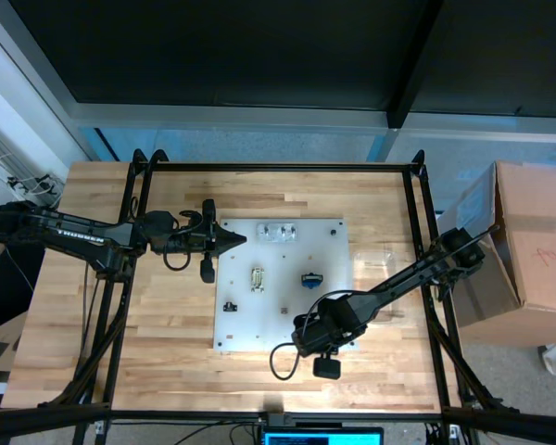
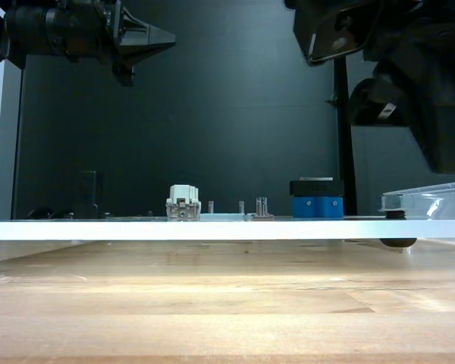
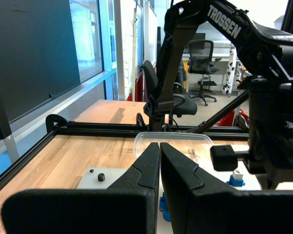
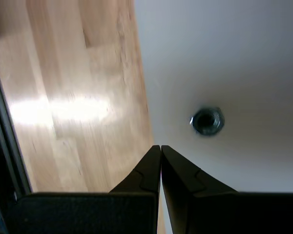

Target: Unfasten the M12 nut and place it in the container

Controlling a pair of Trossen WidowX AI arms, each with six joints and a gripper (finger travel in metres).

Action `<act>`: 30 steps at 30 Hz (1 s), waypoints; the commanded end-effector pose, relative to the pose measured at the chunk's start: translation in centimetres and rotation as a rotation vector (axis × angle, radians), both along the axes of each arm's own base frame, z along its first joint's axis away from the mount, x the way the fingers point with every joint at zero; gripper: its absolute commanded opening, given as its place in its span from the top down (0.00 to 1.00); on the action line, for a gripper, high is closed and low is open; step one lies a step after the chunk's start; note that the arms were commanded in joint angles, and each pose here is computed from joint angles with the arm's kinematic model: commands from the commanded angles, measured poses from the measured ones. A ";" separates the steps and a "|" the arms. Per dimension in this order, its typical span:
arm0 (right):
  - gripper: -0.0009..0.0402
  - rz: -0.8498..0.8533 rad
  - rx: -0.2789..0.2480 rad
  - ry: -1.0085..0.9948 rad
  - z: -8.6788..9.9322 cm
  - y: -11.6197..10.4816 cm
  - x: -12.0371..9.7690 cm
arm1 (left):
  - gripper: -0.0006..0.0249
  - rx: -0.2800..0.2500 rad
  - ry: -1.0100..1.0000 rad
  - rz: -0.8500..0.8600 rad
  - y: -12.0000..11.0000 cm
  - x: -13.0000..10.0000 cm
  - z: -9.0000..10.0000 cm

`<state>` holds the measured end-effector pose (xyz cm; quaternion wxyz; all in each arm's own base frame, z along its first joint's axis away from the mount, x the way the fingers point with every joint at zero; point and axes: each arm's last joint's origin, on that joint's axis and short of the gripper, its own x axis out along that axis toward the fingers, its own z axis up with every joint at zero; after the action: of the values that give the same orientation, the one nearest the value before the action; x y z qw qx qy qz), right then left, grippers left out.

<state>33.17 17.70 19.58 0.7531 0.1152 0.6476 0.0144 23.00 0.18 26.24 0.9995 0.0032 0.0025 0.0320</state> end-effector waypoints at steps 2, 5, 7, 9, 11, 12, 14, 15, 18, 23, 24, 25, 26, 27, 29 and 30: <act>0.98 -0.008 -0.036 0.007 -1.0 0.1 0.3 | 0.98 0.000 0.000 0.000 0.0 0.0 0.0; 0.98 -0.004 -0.058 0.003 -1.3 0.1 0.4 | 0.98 0.000 0.000 0.000 0.0 0.0 0.0; 0.98 0.001 -0.070 -0.003 -1.3 0.0 0.4 | 0.98 0.000 0.000 0.000 0.0 0.0 0.0; 0.98 0.000 -0.085 -0.005 -1.3 -0.1 0.4 | 0.98 0.000 0.000 0.000 0.0 0.0 0.0; 0.98 -0.002 -0.096 0.000 -1.3 -0.2 0.3 | 0.98 0.000 0.000 0.000 0.0 0.0 0.0; 0.98 -0.002 -0.099 0.001 -1.3 -0.2 0.3 | 0.98 0.000 0.000 0.000 0.0 0.0 0.0; 0.98 -0.002 -0.098 0.000 -1.3 -0.2 0.3 | 0.98 0.000 0.000 0.000 0.0 0.0 0.0; 0.98 -0.002 -0.098 0.001 -1.3 -0.2 0.3 | 0.98 0.000 0.000 0.000 0.0 0.0 0.0; 0.98 -0.002 -0.099 0.001 -1.3 -0.2 0.3 | 0.98 0.000 0.000 0.000 0.0 0.0 0.0; 0.98 -0.050 -0.304 -0.039 -0.8 -1.1 -0.2 | 0.98 0.000 0.000 0.000 0.0 0.0 0.0; 0.98 -0.114 -0.411 -0.058 -0.4 -1.6 -0.6 | 0.98 0.000 0.000 0.000 0.0 0.0 0.0; 0.98 -0.156 -0.476 -0.074 0.1 -1.8 -0.9 | 0.97 0.000 0.000 0.000 0.0 0.0 0.0; 0.98 -0.154 -0.487 -0.077 0.5 -1.9 -1.1 | 0.98 0.000 0.000 0.000 0.0 0.0 0.0; 0.98 -0.140 -0.474 -0.073 0.7 -1.9 -1.2 | 0.98 0.000 -0.001 0.000 0.0 0.0 0.0; 0.98 -0.138 -0.444 -0.068 1.2 -1.9 -1.4 | 0.98 0.000 0.001 0.000 0.0 0.0 0.0; 0.98 -0.138 -0.442 -0.067 1.3 -2.0 -1.4 | 0.98 0.000 0.001 0.000 0.0 0.0 0.0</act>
<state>31.88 15.66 20.74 0.7826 -0.0125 0.5950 -0.1825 23.00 0.18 26.25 0.9995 0.0030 0.0023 0.0322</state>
